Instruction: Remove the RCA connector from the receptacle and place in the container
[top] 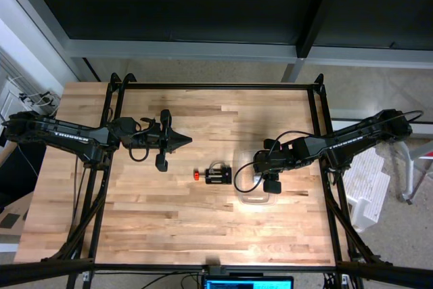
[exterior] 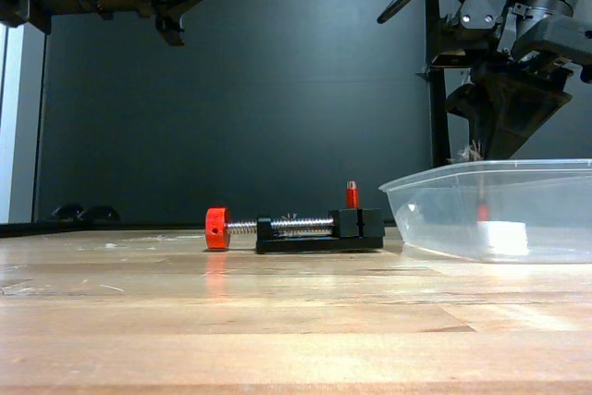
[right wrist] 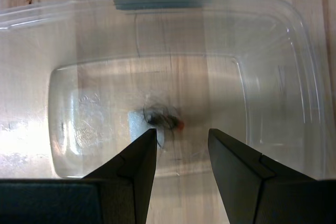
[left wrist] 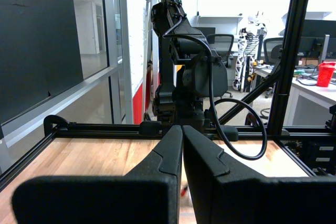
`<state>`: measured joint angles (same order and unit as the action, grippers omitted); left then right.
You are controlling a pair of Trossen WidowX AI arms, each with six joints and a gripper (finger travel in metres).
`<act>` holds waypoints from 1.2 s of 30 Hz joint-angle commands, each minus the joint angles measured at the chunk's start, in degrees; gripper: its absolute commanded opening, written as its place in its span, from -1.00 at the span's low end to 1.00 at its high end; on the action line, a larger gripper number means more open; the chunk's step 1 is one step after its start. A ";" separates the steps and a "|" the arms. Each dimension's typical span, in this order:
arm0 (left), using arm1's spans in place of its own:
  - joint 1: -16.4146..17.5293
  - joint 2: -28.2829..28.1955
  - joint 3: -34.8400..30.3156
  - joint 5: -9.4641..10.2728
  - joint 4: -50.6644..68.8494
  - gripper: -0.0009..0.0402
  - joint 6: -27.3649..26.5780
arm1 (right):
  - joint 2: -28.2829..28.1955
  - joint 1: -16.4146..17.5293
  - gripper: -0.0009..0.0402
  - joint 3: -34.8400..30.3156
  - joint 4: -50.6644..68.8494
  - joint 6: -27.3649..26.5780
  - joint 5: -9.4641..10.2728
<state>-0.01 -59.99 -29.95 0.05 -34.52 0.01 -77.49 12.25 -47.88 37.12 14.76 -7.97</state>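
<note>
Arms matte black; white lettering on left arm (top: pixel 62 133); black cable loops at wrists. The left end effector (top: pixel 188 141), counter's (top: pixel 176 225) left, and right end effector (right wrist: pixel 182 131), counter's right: black tapered fingers.

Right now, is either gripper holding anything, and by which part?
Nothing is held. The right gripper is open above the container, the RCA connector loose inside it. The left gripper is shut, empty, raised at the left.

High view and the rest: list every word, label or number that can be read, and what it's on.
Left arm: white lettering, too small to read.
Screen at the near edge: text too small to read.
None on the left gripper, shut above the table, the right gripper, open over the container, the RCA connector inside it, or the receptacle.
</note>
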 commanded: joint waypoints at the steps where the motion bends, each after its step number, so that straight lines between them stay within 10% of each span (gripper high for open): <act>1: 0.00 -0.02 0.00 -0.02 -0.02 -0.96 0.00 | 0.17 0.13 -0.28 -0.37 -0.11 -0.04 0.02; 18: 0.02 -0.02 0.00 -0.02 -0.02 -0.96 0.00 | 1.38 -0.70 -0.33 -4.90 1.36 -0.81 1.97; 30: 0.00 -0.02 0.00 -0.02 -0.02 -0.96 0.00 | 7.58 -5.90 -0.97 -11.04 -3.28 -9.99 1.99; 36: 0.00 -0.02 0.00 -0.02 -0.02 -0.96 0.00 | 13.03 -7.69 -0.97 -8.07 -15.74 -13.57 1.51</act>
<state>-0.01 -59.99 -29.95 0.05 -34.54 0.01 -65.49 4.99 -56.97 24.18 1.91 -6.39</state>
